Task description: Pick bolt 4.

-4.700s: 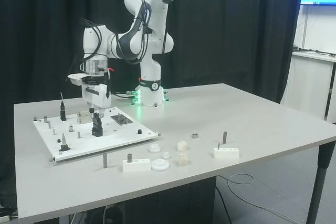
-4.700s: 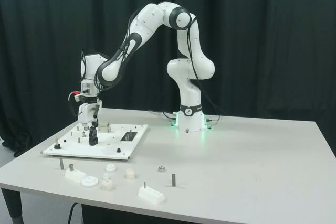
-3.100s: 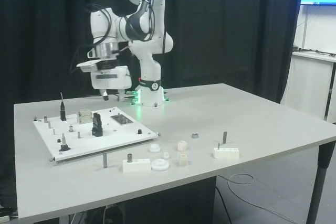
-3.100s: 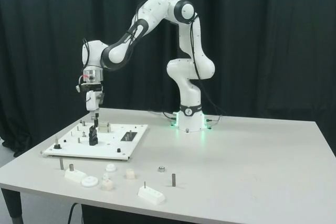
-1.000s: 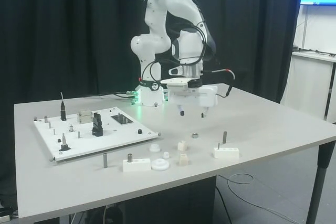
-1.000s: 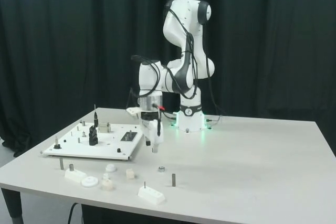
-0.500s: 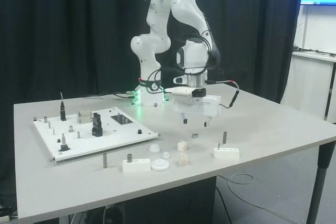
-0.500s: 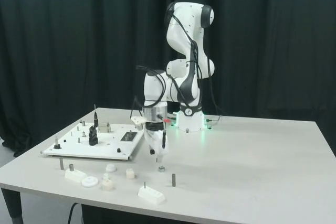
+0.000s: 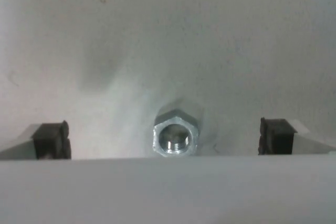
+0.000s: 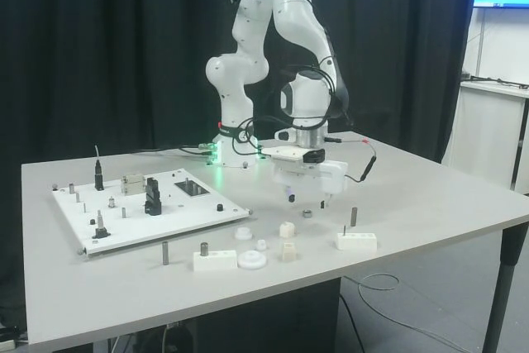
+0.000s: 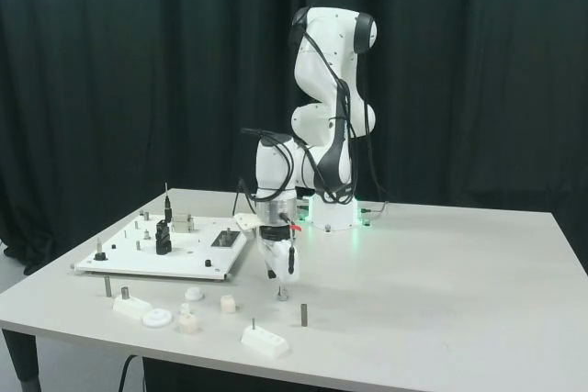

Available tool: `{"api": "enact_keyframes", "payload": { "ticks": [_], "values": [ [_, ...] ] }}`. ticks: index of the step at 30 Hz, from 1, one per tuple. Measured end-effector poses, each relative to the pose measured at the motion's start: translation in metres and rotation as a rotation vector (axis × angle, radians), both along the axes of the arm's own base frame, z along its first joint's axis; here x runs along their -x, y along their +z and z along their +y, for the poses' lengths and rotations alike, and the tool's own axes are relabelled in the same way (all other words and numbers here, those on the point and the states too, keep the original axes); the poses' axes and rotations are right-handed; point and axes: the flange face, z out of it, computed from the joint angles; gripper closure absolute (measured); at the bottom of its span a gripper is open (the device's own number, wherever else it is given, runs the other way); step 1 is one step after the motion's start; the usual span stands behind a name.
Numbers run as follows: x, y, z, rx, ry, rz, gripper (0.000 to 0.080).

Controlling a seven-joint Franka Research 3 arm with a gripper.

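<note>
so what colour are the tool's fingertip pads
Black, clearest in the wrist view.

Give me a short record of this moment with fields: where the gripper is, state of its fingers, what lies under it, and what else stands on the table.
gripper position: gripper low over the grey table, off the white board
fingers: open, one on each side of the nut, not touching it
object under gripper: hex nut, threaded hole facing up, lying on the table
held: nothing
nearby: upright grey pin, white block with a thin pin, small white parts
</note>
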Motion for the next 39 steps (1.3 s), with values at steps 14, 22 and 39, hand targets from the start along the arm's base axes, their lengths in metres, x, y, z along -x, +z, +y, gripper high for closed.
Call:
{"api": "enact_keyframes", "payload": {
  "ticks": [14, 22, 39],
  "values": [
    [0.004, -0.017, 0.005, -0.004, -0.012, 0.023, 0.0003],
    [0.005, -0.025, 0.007, 0.001, -0.014, 0.027, 0.0003],
    [0.007, -0.037, 0.008, 0.006, -0.021, 0.031, 0.0003]
  ]
}}
